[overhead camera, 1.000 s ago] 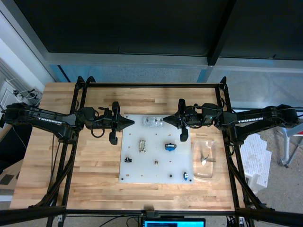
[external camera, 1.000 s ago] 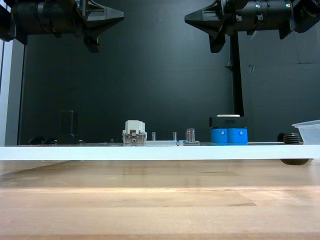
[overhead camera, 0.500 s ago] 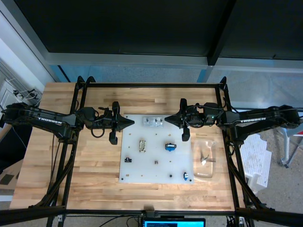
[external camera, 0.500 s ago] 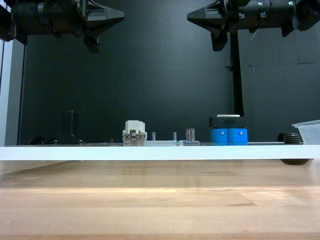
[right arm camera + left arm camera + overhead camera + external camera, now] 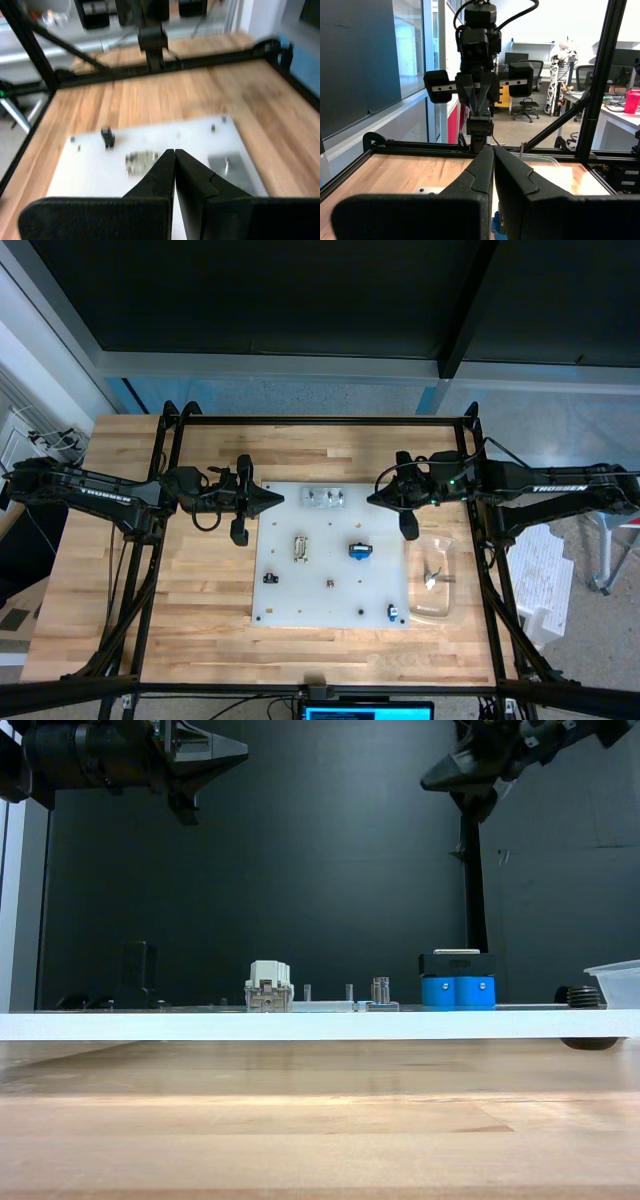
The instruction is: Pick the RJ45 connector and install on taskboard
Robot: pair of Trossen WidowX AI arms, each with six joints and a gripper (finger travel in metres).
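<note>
Right hand (image 5: pixel 373 499), closed, hovers above taskboard (image 5: pixel 300 592), RJ45 connector (image 5: pixel 434 568) lying near in tray (image 5: pixel 452 611); left hand (image 5: pixel 280 499) likewise.

The word TROSSEN stands in white letters along the left arm (image 5: pixel 88 492), outboard of the left gripper (image 5: pixel 278 499) at the left edge of the taskboard (image 5: pixel 300 600). The same word shows, fainter, on the right arm (image 5: pixel 553 488), behind the right gripper (image 5: pixel 372 499) above the board's far right part.

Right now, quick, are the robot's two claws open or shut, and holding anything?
Left gripper: shut, empty, high over the far-left corner of the taskboard.
Right gripper: shut, empty, high over its far-right part.
</note>
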